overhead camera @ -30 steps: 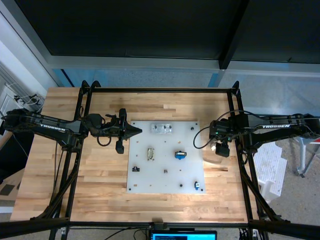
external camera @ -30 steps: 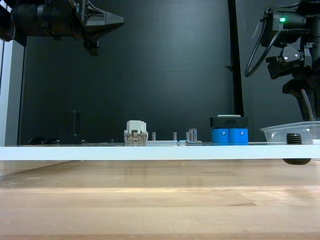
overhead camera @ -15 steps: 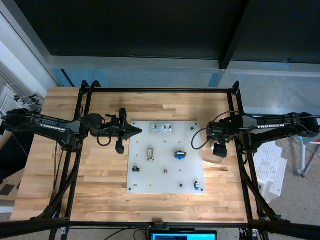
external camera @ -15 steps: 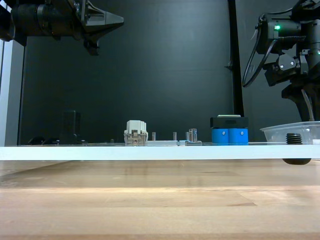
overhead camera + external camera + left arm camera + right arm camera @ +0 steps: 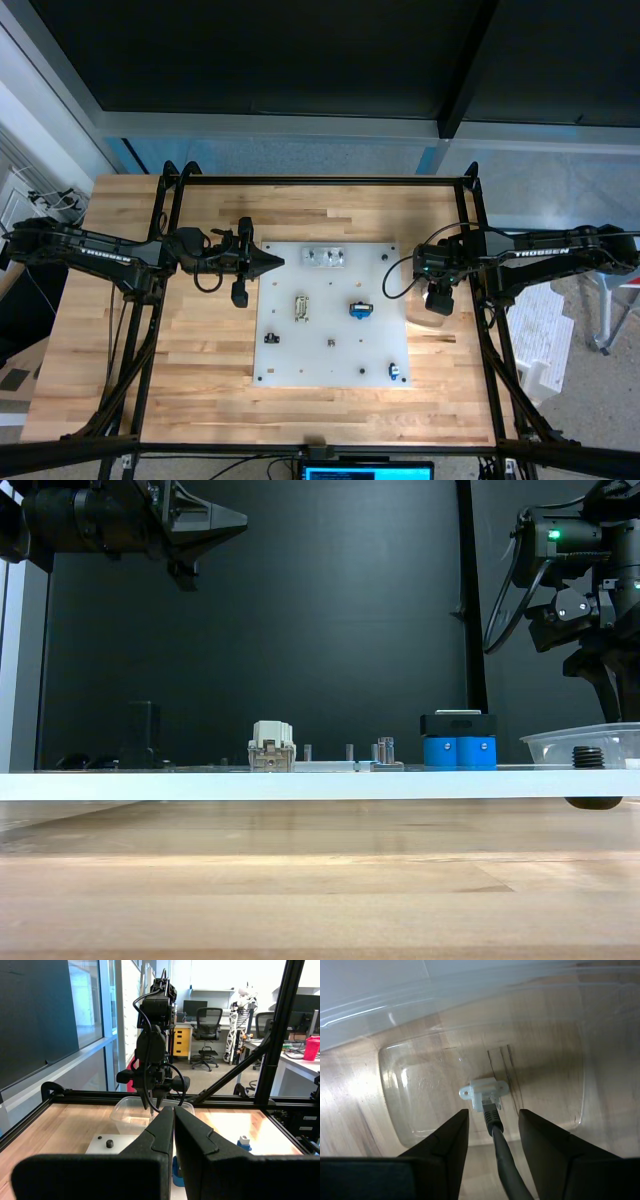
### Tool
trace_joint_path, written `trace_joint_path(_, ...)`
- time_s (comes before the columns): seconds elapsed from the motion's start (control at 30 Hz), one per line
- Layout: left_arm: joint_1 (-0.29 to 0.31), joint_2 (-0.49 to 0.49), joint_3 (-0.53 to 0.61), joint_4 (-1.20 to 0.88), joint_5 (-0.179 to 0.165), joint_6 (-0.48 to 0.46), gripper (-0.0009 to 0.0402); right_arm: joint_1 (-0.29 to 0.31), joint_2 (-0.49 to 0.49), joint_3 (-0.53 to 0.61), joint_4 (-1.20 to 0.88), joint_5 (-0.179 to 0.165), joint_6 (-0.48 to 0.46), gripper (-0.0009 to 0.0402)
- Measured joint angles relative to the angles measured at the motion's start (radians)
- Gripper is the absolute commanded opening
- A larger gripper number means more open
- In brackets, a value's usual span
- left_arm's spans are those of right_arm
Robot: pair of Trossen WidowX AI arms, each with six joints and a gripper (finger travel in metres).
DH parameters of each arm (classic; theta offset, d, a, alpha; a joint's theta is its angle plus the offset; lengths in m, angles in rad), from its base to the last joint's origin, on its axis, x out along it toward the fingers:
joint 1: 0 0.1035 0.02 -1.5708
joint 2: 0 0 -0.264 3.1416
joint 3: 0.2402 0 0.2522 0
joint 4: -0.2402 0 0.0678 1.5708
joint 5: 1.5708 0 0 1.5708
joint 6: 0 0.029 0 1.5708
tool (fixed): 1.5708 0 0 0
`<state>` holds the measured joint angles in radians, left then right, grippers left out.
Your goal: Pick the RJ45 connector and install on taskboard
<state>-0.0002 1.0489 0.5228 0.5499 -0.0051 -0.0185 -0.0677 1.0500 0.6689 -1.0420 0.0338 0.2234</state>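
Black right arm [image 5: 540, 250] bent down, right gripper [image 5: 493, 1111] over clear tray [image 5: 390, 1085], fingers [image 5: 445, 1145] spread round dark cable [image 5: 495, 1125]. Left gripper [image 5: 277, 262] level, high by taskboard [image 5: 300, 350] edge, fingers [image 5: 155, 1135] clenched.

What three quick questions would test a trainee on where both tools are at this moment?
1. True or false: the right tool hangs open over the clear plastic tray.
2. What shows between the right tool's fingers in the right wrist view? A) a small white part on a black cable B) a metal screw C) nothing at all
3. Fill in: the left tool, raised over the left edge of the large flat white square taskboard, is ___ (open or shut).
Key: 1 true; 2 A; 3 shut.
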Motion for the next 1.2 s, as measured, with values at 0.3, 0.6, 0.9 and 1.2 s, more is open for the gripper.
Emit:
trace_joint_path(0.3, 0.000, 0.000, 0.000, 0.000, 0.000, 0.000, 0.0000, 0.000, 0.000, 0.000, 0.003, 0.000, 0.001, 0.0070)
trace_joint_path(0.6, 0.000, 0.000, 0.000, 0.000, 0.000, 0.000, 0.0000, 0.000, 0.000, 0.000, 0.003, 0.000, 0.001, 0.0022)
trace_joint_path(0.9, 0.000, 0.000, 0.000, 0.000, 0.000, 0.000, 0.0000, 0.000, 0.000, 0.000, 0.003, 0.000, 0.001, 0.0001)
trace_joint_path(1.2, 0.000, 0.000, 0.000, 0.000, 0.000, 0.000, 0.0000, 0.000, 0.000, 0.025, -0.003, 0.000, -0.001, 0.0000)
